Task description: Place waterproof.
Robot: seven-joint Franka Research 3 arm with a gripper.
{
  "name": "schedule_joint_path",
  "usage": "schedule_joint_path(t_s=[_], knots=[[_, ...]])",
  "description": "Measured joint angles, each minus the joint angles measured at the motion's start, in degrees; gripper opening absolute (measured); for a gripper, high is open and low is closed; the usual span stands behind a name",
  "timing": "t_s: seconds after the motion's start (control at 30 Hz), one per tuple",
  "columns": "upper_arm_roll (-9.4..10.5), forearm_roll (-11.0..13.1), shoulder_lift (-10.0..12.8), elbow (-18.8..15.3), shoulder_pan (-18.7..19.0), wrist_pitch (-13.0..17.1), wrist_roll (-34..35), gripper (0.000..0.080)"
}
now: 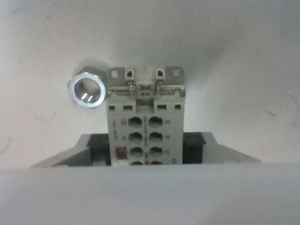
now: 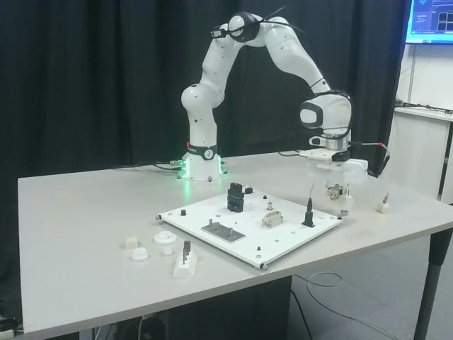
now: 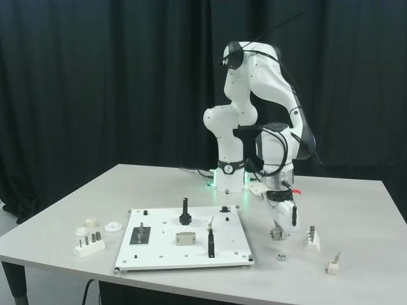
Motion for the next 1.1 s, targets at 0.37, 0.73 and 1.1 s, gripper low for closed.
schedule_joint_path(t_s=[0.37,0.73,1.1], knots=[[-1.08,-2.0,-2.4,0.9,0.0,-4.2,-0.3,0.0311],[-1.12,-3.4,-2.6,1.4,0.1,-4.8,-0.3,0.0311],[-1.12,-5.1,-2.6,2.0,0.3,-5.7,-2.5,0.0311]])
